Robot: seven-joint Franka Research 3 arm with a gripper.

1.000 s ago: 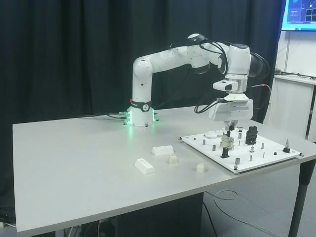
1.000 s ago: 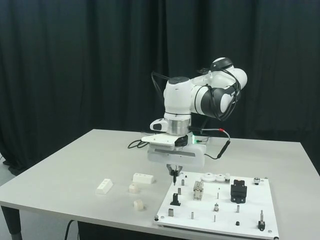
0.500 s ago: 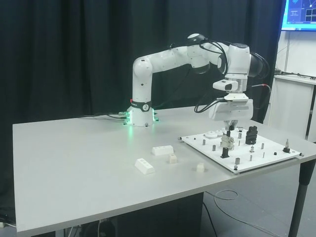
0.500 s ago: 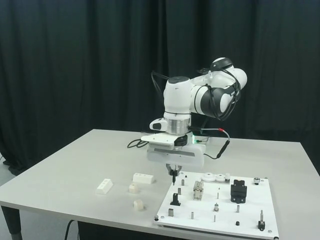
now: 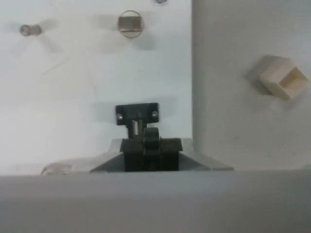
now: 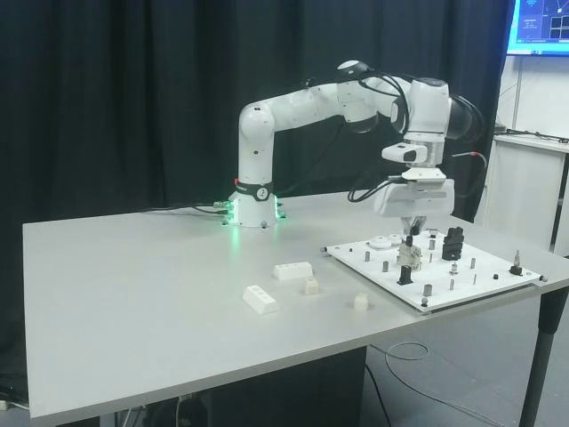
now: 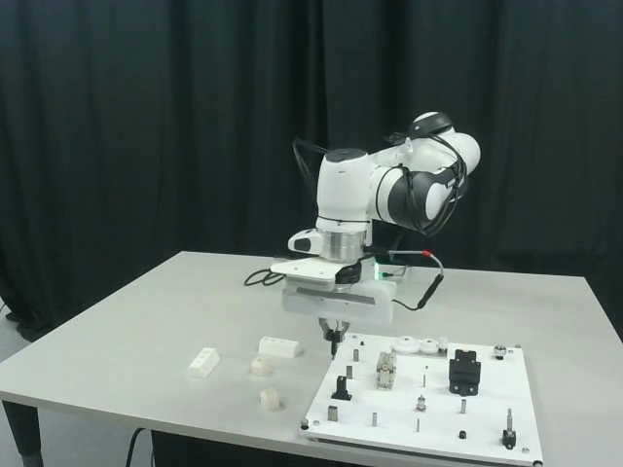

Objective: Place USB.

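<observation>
Legible text: none in any view | Labels, brands, numbers, signs: none can be made out on the arm, the white board or the loose parts | Screen (image 6: 541, 27) at far right, first room view: lit, its markings too small to read

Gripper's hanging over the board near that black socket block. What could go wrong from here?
1. The gripper carries a small black part above the black bracket; in the wrist view the part sits slightly off the bracket's middle, so it may jam on descent.
2. Upright pins and a metal block stand close by on the white board; a sideways correction might clip them.
</observation>
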